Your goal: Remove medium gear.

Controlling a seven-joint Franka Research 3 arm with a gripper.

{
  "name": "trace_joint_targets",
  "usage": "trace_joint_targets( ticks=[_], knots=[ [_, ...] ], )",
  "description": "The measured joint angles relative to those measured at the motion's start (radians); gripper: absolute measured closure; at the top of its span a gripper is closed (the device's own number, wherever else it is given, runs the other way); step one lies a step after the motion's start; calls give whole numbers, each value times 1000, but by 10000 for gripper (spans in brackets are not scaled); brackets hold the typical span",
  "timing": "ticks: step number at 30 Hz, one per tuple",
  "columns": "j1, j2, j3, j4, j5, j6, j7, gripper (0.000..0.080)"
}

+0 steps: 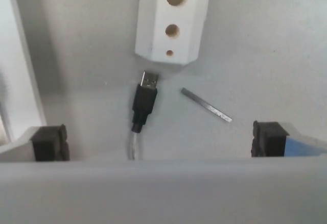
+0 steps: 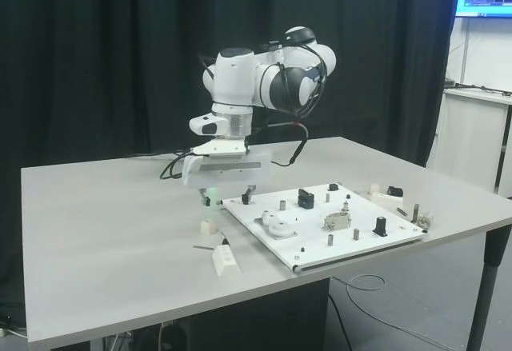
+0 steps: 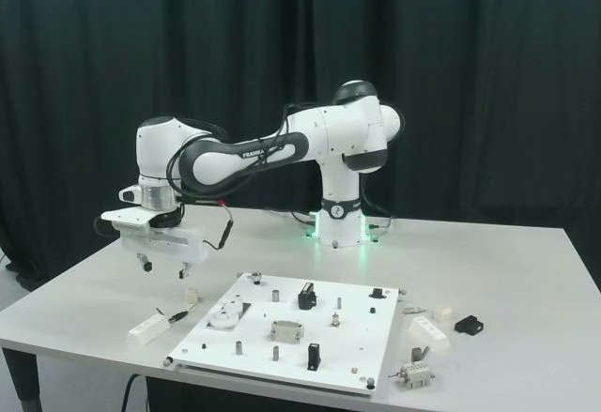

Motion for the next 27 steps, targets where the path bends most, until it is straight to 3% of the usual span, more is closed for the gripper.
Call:
trace_joint_targets(
  ticks=[27],
  knots=[
    [13, 0, -22, 14, 0, -56, 3, 3]
  ],
)
